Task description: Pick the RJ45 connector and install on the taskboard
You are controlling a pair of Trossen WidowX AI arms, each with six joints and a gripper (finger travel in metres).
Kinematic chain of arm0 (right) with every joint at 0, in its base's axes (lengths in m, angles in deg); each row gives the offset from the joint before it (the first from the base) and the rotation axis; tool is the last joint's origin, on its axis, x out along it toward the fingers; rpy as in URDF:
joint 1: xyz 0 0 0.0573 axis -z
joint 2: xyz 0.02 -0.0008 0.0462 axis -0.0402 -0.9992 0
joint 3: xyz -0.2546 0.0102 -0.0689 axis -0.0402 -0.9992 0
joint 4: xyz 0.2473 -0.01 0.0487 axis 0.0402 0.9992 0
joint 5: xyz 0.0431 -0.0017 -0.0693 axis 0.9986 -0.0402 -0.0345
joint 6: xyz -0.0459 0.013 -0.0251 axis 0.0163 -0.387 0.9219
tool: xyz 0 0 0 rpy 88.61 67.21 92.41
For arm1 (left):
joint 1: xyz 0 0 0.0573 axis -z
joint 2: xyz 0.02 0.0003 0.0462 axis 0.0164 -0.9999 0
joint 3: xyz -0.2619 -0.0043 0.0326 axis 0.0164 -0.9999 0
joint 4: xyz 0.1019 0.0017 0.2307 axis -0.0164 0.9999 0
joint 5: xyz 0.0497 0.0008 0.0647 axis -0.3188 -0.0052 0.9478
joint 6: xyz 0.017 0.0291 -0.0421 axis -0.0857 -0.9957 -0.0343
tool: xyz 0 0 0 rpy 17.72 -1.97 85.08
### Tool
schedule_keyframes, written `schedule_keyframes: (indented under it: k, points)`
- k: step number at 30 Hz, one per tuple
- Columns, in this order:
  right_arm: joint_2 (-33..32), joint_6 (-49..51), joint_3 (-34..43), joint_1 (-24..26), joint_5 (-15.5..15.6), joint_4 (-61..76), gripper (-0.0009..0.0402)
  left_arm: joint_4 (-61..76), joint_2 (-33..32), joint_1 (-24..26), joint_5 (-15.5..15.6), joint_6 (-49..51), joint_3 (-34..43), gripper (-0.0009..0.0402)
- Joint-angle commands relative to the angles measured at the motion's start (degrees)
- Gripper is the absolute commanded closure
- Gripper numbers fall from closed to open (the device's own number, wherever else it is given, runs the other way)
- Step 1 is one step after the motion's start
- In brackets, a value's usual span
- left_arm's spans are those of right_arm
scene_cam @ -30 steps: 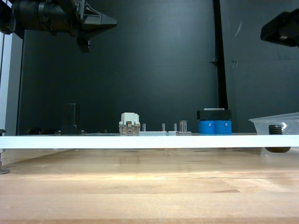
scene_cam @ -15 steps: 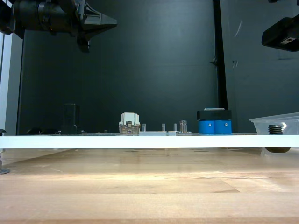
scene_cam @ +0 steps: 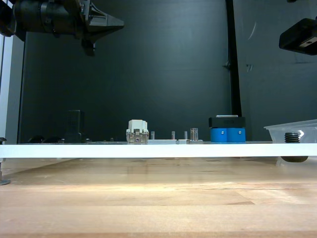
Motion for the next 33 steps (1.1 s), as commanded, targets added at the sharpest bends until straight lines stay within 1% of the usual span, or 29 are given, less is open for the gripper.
schedule_keyframes:
  k: [1, 14, 23, 27, 33]
  points:
    - [0.0, 0.0, -0.1, 0.0, -0.2, 0.1, 0.0394, 0.0, 0.0, 0.0, 0.0, 0.0, 0.0, 0.0393]
    - [-1.9, -1.0, -4.1, -0.3, 0.3, -5.0, 0.0393, 0.0, 0.0, 0.0, 0.0, 0.0, 0.0, 0.0393]
    - [-0.7, -1.6, -4.2, -0.4, 0.3, -4.7, 0.0391, 0.0, 0.0, 0.0, 0.0, 0.0, 0.0, 0.0393]
    - [0.0, -1.6, -4.2, -0.5, 0.5, -5.0, 0.0373, 0.0, 0.0, 0.0, 0.0, 0.0, 0.0, 0.0393]
    - [0.3, -1.6, -3.2, -0.4, 0.7, -4.5, 0.0318, 0.0, 0.0, 0.0, 0.0, 0.0, 0.0, 0.0393]
